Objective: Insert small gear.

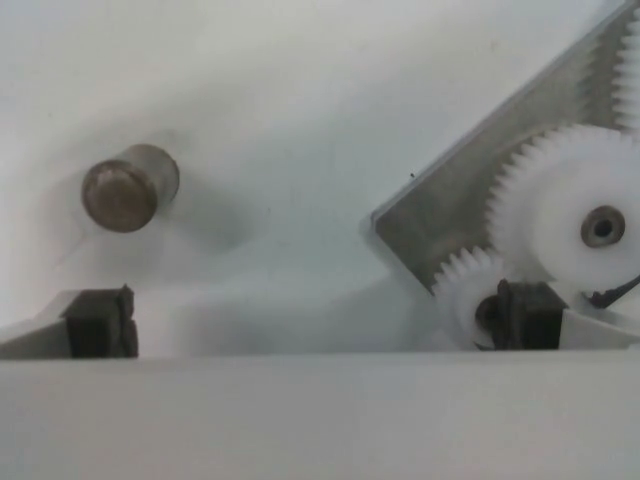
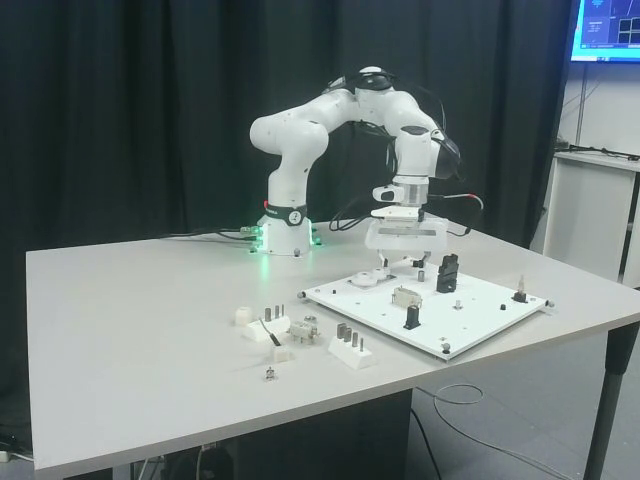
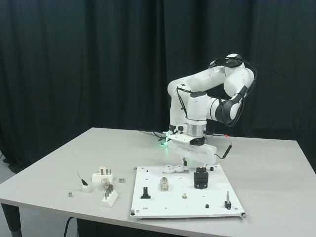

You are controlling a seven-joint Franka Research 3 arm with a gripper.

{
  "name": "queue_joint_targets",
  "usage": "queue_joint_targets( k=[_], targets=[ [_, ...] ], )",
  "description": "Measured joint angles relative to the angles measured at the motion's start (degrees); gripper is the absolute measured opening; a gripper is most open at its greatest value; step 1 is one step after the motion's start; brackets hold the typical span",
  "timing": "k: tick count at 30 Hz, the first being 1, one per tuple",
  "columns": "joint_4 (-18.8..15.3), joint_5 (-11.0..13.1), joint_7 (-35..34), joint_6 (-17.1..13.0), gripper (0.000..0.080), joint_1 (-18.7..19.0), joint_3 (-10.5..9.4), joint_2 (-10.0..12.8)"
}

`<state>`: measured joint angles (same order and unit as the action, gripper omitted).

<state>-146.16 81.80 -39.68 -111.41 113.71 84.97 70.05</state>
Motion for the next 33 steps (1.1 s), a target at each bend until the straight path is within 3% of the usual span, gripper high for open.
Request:
queue_joint_targets(
  k=[33],
  targets=[
    [-0.2, 0.7, 0.0, 0.1, 0.08, -0.3, 0.24, -0.3]
  ],
)
